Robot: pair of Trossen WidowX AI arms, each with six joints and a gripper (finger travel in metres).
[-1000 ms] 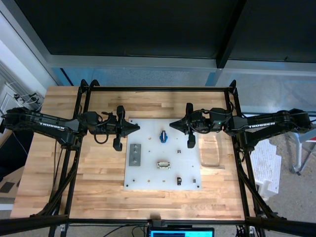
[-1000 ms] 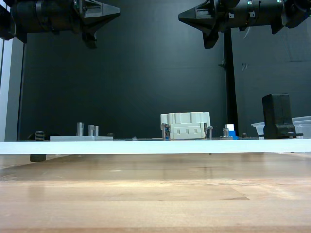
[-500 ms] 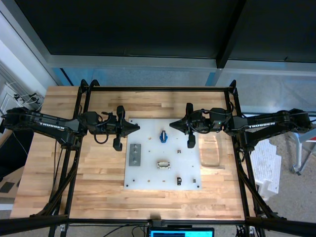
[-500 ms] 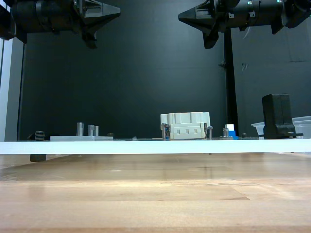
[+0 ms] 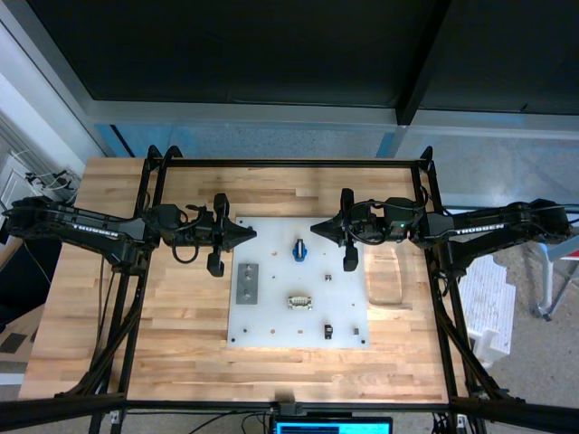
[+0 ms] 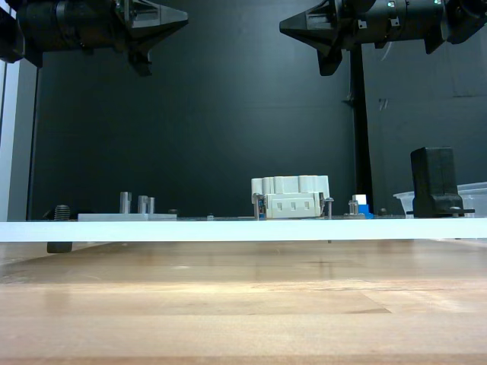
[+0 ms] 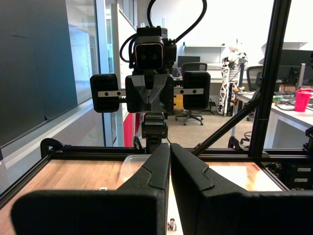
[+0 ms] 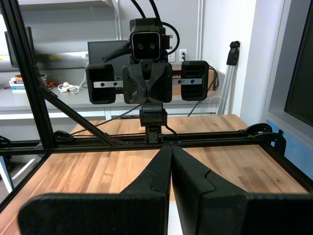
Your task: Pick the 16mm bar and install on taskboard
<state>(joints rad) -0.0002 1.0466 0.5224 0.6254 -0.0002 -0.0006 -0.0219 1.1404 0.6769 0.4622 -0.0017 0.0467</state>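
The black left gripper's (image 5: 254,232) fingers (image 7: 159,164) are pressed together and hold nothing. It hangs left of centre in the high view, over the upper-left corner of the large white square taskboard (image 5: 271,316). The black right gripper's (image 5: 313,227) fingers (image 8: 161,166) are likewise closed and empty, right of centre above the board's upper edge. The tiny grey 16mm bar cannot be picked out.

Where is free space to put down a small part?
Bare wood lies left of the taskboard and along the near edge of the table. Crowded: around blue knob and connector. Both shut, left gripper and right gripper hover above the board's far part.
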